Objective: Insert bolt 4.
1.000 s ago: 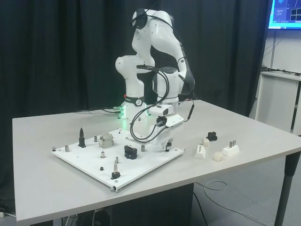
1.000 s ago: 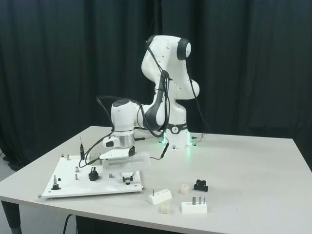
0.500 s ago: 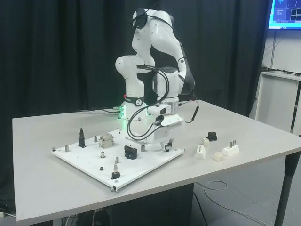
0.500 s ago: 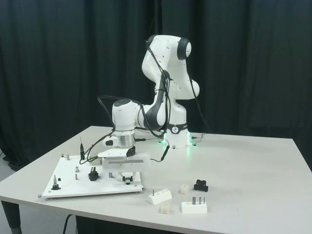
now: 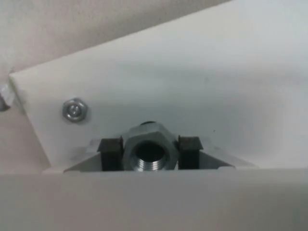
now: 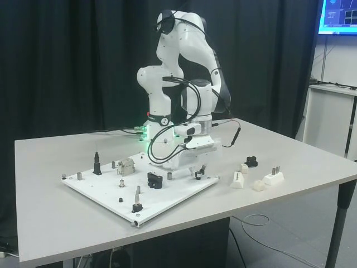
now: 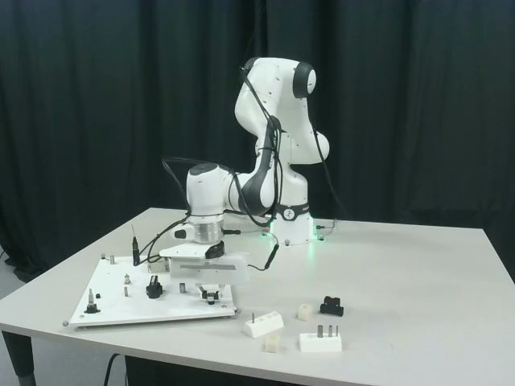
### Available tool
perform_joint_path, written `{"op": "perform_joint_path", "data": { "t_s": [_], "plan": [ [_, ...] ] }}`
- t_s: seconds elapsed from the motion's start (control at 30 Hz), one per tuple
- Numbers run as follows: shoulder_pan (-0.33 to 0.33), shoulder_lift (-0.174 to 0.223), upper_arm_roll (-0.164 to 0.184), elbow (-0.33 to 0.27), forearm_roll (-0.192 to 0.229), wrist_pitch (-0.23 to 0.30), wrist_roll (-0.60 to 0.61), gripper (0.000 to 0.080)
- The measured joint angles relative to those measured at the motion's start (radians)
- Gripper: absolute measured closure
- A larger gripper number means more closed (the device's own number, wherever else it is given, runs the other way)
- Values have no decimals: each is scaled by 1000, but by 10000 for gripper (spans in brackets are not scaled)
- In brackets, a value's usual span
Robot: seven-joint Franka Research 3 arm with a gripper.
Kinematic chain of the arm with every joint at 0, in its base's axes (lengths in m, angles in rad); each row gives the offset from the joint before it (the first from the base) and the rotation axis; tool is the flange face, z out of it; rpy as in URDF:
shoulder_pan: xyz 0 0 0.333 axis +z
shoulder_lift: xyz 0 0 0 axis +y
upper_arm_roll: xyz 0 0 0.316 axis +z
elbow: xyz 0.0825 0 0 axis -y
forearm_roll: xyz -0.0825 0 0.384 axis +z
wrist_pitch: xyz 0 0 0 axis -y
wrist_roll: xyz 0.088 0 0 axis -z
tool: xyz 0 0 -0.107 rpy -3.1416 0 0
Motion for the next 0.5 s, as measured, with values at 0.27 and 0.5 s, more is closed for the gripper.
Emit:
{"op": "perform_joint_path", "data": {
  "t_s": [0.27,0.5],
  "plan": [
    [2,0,0,-1,-9,4,83,559],
    [6,0,-1,-2,-37,6,173,559]
  ]
}}
